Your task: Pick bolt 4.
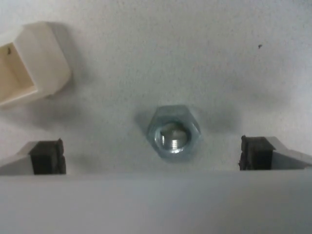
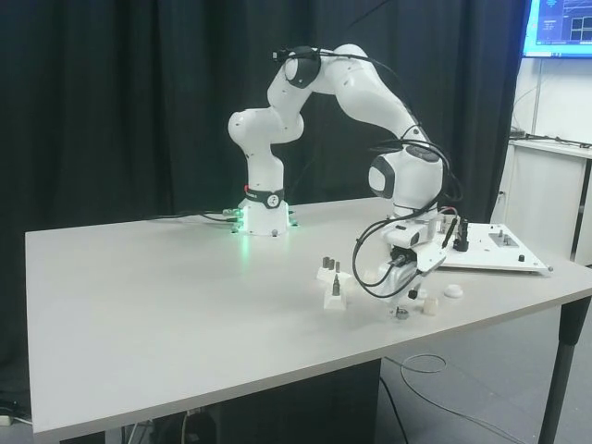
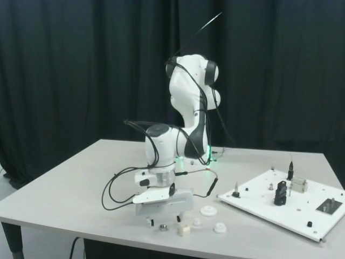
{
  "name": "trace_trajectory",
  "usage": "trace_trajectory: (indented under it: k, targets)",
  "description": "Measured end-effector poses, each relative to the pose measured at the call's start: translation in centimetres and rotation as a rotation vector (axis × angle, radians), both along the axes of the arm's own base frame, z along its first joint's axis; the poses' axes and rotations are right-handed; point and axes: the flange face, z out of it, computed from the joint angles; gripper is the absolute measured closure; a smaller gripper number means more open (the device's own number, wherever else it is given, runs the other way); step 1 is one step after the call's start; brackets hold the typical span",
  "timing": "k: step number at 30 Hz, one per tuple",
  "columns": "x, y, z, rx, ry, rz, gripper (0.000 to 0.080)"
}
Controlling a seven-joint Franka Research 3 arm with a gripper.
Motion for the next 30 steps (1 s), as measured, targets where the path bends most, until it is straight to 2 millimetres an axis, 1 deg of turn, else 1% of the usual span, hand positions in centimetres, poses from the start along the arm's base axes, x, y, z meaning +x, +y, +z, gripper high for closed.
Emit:
trace_trajectory:
  k: [13, 30]
  targets:
    - [0.1, 0.1, -0.8, -0.006, -0.015, 0.003, 0.0003]
    - [0.2, 0.0, -1.2, -0.010, -0.020, 0.001, 0.0003]
